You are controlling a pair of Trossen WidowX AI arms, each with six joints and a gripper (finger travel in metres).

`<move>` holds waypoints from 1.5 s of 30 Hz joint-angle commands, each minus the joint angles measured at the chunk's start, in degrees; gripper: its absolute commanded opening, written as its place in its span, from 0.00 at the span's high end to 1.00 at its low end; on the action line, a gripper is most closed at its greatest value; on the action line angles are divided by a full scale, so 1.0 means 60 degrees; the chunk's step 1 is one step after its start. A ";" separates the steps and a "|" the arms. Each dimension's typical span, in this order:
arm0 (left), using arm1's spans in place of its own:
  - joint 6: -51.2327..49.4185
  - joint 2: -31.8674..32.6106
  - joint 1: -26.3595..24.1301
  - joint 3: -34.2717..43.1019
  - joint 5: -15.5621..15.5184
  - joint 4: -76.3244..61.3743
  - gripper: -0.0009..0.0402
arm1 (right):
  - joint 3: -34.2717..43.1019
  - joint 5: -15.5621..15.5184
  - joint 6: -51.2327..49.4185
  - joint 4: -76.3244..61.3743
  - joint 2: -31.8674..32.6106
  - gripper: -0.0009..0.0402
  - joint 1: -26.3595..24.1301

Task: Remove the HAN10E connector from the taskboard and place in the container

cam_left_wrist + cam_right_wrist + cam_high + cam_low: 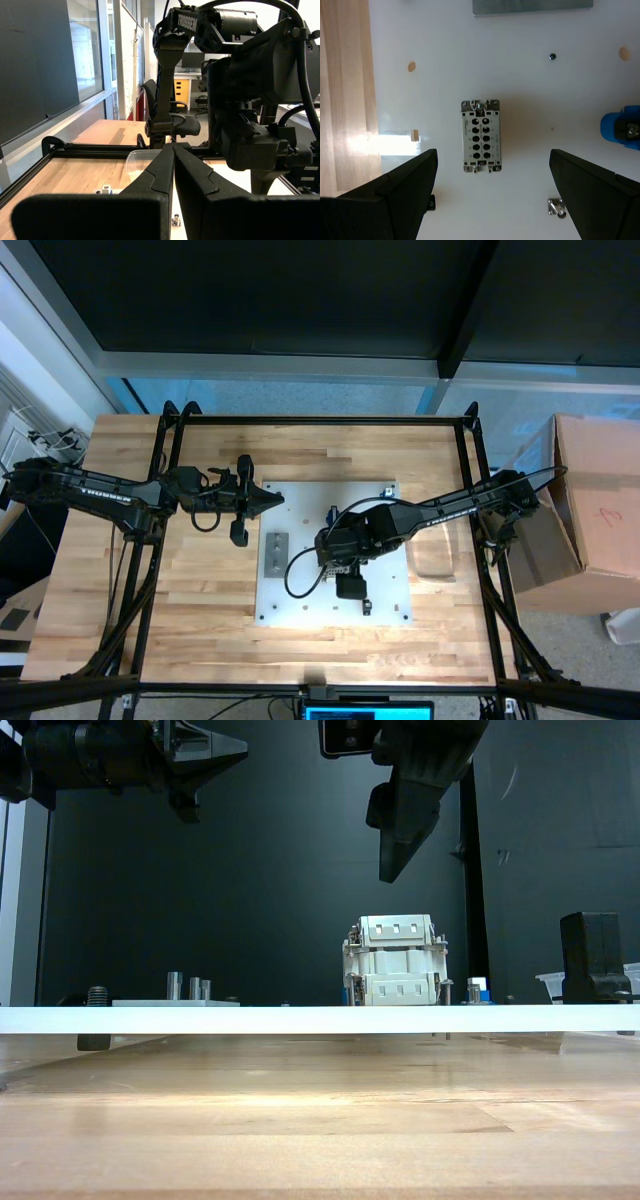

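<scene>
The HAN10E connector, a grey block with two rows of pin holes, stands upright in its seat on the white taskboard. No gripper touches it. My right gripper hangs straight above it, open, one finger on each side and well clear; the low view shows this gripper high over the connector. In the high view the right gripper covers the connector. My left gripper hovers over the board's far left corner, shut and empty, its fingers pressed together.
A clear plastic container sits on the table just right of the board. On the board are a grey metal plate, a blue part and a black block. A cardboard box stands off the table's right edge.
</scene>
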 commanded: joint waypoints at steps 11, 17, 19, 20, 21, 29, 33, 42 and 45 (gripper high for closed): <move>0.0000 -0.0004 0.0004 0.0000 0.0000 0.0000 0.98 | -0.1060 0.0004 0.0229 0.1228 -0.0004 0.21 0.0076; 0.0000 0.0000 0.0000 0.0000 0.0000 0.0000 0.98 | -0.1435 0.0011 0.0299 0.1665 -0.0004 0.21 0.0095; 0.0000 0.0000 0.0004 0.0000 0.0000 0.0000 0.98 | -0.1504 0.0033 0.0288 0.1843 -0.0004 0.21 0.0098; 0.0000 0.0000 0.0000 0.0000 0.0004 0.0000 0.98 | -0.1566 0.0033 0.0280 0.1967 -0.0004 0.21 0.0098; 0.0000 0.0000 0.0000 0.0000 0.0004 0.0000 0.98 | -0.1639 0.0029 0.0277 0.2109 -0.0004 0.21 0.0098; 0.0000 0.0000 0.0004 0.0000 0.0004 0.0000 0.98 | -0.2208 0.0266 0.0295 0.2433 -0.0004 0.22 0.0117; 0.0000 0.0000 0.0004 0.0000 0.0000 0.0000 0.98 | -0.2368 0.0266 0.0248 0.2554 -0.0004 0.25 0.0117; 0.0000 0.0000 0.0000 0.0000 0.0000 0.0000 0.98 | -0.2437 0.0266 0.0160 0.2980 -0.0004 0.41 0.0131; 0.0000 0.0000 0.0000 0.0000 0.0000 0.0000 0.98 | -0.2437 0.0255 0.0036 0.3133 -0.0004 0.49 0.0142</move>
